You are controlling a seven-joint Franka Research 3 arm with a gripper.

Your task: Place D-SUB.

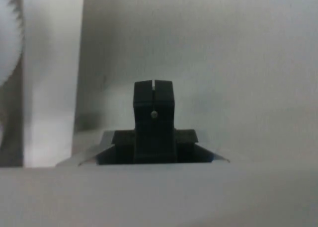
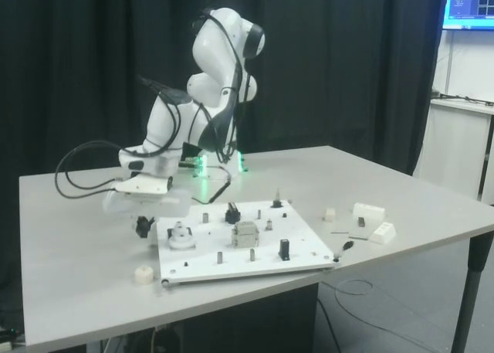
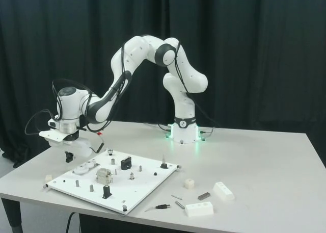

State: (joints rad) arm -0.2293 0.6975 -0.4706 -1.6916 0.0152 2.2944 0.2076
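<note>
The grey desk point(image 2: 69, 237) is seen to carry a flat white board point(image 2: 297, 249) studded with small parts. Off the board's edge, above the bare desk, the black claw point(image 2: 142, 226) is held clenched, with nothing visible between its tips. The D-SUB cannot be made out.

White arm point(image 3: 137, 65) reaches frame-left; gripper point(image 3: 68, 155) hangs above the white board's point(image 3: 137, 189) left edge, apparently gripping a small black part point(image 3: 69, 157).
</note>
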